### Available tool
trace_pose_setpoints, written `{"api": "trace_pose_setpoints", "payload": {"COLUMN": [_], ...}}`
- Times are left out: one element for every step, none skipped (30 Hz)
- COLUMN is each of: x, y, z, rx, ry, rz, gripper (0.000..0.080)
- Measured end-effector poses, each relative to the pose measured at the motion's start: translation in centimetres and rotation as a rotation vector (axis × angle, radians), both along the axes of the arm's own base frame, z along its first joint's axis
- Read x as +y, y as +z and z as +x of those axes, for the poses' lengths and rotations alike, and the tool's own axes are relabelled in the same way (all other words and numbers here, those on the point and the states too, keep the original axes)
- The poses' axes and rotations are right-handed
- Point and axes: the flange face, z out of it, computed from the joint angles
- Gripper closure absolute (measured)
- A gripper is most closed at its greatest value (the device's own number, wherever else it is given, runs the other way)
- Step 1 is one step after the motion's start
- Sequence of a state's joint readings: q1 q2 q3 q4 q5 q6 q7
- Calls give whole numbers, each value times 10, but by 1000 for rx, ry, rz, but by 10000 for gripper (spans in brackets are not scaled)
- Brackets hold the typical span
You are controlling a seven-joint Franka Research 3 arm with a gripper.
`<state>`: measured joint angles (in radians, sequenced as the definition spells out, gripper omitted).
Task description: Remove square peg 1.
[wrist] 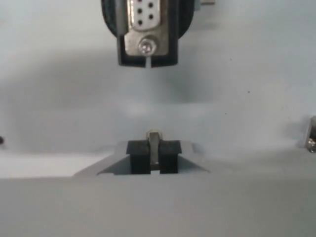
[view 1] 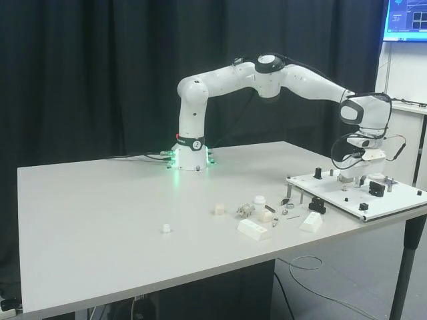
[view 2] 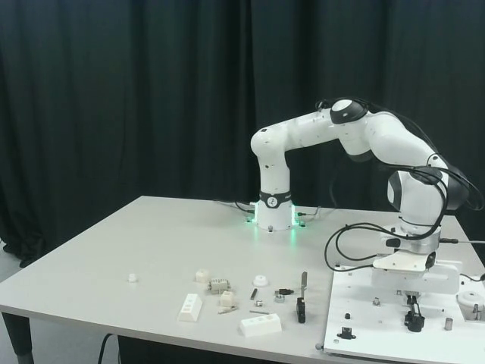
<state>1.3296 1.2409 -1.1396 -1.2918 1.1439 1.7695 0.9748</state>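
Pinching a slim grey square peg [wrist: 155, 148], black fingers [wrist: 138, 157] closed, white board [view 1: 393, 200].

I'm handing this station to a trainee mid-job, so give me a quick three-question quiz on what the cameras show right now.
1. True or false: the end effector is down at the white board, not over the loose parts on the grey table.
2. In the wrist view, what sits between the fingers? A) a thin peg B) a white block C) nothing
3. Fill in: the lights at the arm's base glow ____.
Key: 1 true; 2 A; 3 green.
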Motion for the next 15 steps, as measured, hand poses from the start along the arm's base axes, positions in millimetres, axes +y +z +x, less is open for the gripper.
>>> {"api": "trace_pose_setpoints", "payload": {"x": [0, 0, -1, -1, -2, -2, -2, -3, -4, -4, -5, -5, -6, -7, -7], "y": [2, 4, 6, 9, 13, 17, 21, 26, 31, 35, 40, 45, 49, 53, 57], "z": [0, 0, 0, 1, 1, 1, 1, 1, 1, 1, 1, 1, 2, 2, 2], "rx": [1, 3, 5, 7, 11, 14, 16, 19, 21, 25, 28, 30, 31, 32, 34], "ry": [0, -1, -2, -2, -3, -3, -3, -3, -3, -2, -2, -2, -1, 0, 2], "rz": [1, 2, 3, 5, 7, 8, 10, 11, 11, 12, 13, 14, 15, 17, 17], "gripper": [767, 767, 767, 767, 767, 767, 767, 767, 767, 767, 767, 767, 767, 767, 767]}}
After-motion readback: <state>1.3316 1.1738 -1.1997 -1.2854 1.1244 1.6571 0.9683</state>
